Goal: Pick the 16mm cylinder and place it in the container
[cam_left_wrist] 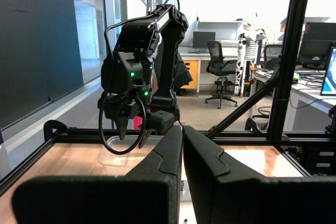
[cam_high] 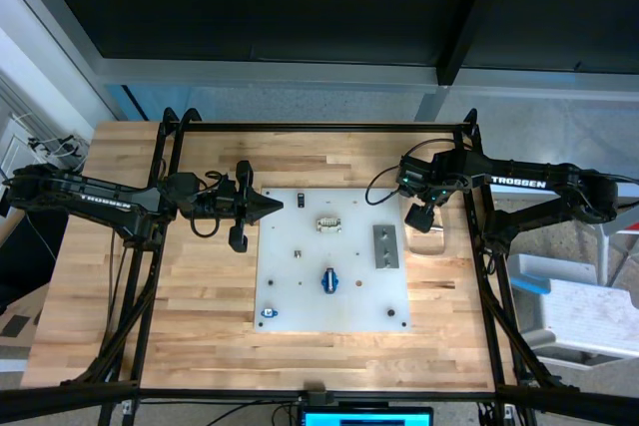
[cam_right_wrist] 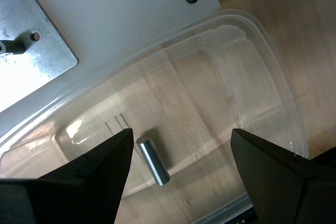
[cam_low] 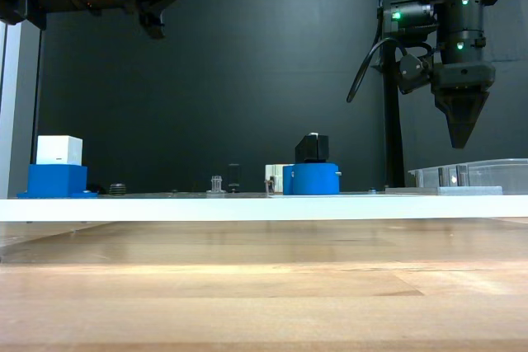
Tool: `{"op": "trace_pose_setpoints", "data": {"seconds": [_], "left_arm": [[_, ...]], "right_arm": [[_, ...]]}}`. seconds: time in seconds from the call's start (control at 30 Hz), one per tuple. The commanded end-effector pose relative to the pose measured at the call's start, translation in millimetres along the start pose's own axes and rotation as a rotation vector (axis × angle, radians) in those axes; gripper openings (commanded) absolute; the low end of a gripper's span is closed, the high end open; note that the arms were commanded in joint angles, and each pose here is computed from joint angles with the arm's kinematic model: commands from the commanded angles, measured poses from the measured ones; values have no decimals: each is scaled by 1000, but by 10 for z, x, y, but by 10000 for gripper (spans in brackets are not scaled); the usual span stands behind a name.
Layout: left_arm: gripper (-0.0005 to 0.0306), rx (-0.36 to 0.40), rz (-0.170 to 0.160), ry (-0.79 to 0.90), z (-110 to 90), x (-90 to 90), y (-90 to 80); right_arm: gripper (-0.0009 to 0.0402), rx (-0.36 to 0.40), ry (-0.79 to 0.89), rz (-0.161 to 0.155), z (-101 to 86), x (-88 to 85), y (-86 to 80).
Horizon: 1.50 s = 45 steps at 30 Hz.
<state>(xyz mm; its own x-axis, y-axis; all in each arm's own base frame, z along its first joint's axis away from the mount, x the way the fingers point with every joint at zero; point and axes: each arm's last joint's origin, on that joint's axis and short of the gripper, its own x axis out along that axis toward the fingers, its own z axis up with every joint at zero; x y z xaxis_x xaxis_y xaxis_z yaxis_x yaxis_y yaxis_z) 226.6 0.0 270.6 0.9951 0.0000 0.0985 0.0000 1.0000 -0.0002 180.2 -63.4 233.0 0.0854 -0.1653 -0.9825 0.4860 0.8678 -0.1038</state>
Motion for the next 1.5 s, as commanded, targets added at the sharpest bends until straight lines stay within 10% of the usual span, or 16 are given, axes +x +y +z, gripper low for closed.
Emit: {"op": "trace_pose_setpoints", "data": {"seconds": [0.03, 1.5], "left_arm": [[0, 0, 0, -1, 2, 0, 0], [0, 0, 0, -1, 2, 0, 0]], "right_arm": [[259, 0, 0, 0, 1, 0, 1], [259, 5, -43, 8, 43, -1, 7]]}}
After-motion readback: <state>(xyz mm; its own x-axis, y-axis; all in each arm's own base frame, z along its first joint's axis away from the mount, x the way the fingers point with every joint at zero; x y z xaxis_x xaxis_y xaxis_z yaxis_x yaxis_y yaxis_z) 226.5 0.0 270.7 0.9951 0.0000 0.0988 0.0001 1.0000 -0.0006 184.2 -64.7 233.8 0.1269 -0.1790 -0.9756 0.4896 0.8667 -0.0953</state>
